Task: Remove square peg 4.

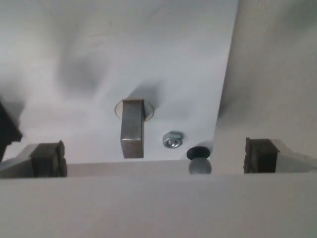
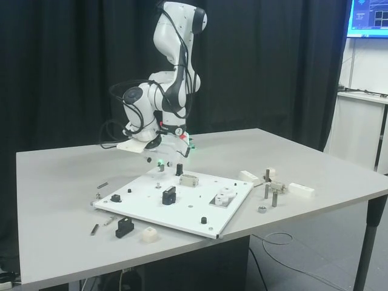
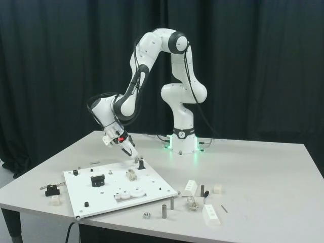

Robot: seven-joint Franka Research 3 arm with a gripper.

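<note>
In the wrist view the square peg (image 1: 132, 128), a dark grey metal bar, stands upright in a round hole in the white board (image 1: 89, 59). My gripper (image 1: 153, 156) is open, with one finger pad (image 1: 47, 158) wide of the peg on one side and the other on the opposite side, neither touching it. From the room cameras the gripper (image 2: 160, 159) (image 3: 134, 155) hangs tilted just above the far edge of the board (image 2: 182, 209) (image 3: 111, 195). The peg itself is too small to pick out in those views.
A steel nut (image 1: 173, 140) and a black knob (image 1: 198, 153) sit close beside the peg. On the board are a black block (image 2: 168, 195), a grey fixture (image 2: 189, 179) and white gears (image 2: 225, 194). Loose white blocks (image 2: 301, 190), metal pegs (image 3: 164, 210) and a nut (image 3: 147, 216) lie on the table.
</note>
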